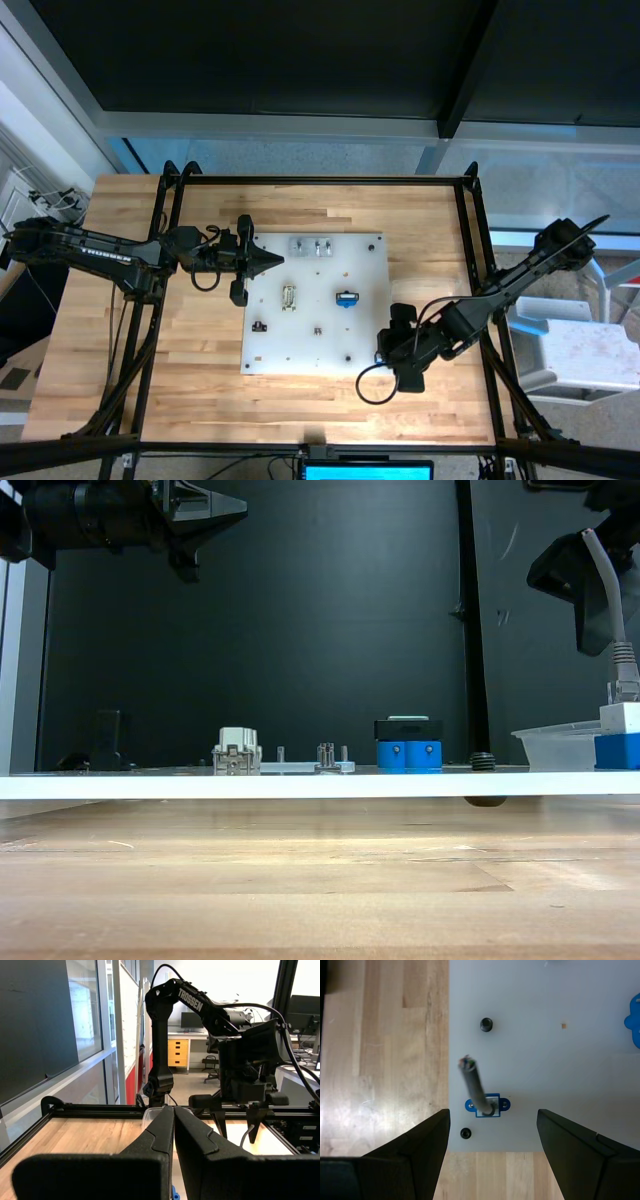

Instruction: Remove the rj45 connector and place it in the container

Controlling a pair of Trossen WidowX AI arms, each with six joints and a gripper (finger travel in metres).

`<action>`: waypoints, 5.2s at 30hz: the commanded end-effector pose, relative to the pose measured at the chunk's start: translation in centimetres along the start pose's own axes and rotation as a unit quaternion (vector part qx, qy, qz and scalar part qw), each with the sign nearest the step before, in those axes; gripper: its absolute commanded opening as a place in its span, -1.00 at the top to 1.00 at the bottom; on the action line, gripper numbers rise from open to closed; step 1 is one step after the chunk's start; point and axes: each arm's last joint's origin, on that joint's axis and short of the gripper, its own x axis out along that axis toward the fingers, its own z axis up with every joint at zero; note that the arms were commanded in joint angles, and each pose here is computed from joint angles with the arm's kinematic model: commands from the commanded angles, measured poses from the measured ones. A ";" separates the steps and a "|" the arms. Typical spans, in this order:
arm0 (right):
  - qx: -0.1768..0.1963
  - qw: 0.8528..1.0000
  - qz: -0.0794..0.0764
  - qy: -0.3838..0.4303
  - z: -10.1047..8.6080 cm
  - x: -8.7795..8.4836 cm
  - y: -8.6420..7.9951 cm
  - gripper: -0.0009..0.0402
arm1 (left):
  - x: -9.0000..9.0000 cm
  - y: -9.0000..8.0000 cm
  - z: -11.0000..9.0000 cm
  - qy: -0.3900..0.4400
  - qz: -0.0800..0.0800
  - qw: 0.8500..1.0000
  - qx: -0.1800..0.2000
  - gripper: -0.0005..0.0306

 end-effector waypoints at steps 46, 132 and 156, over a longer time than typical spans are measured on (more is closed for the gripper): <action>0.000 0.999 -0.044 -0.002 -1.1 3.3 0.2 -0.22 | 0.0 0.0 0.0 0.000 0.000 1.000 0.000 0.96; -0.012 0.999 -0.024 -0.038 1.0 -2.4 -0.6 0.96 | 0.0 0.0 0.0 0.000 0.000 1.000 0.000 0.96; 0.042 0.997 -0.060 -0.014 -2.7 -5.0 -6.5 0.96 | 0.0 0.0 0.0 0.000 0.000 1.000 0.000 0.96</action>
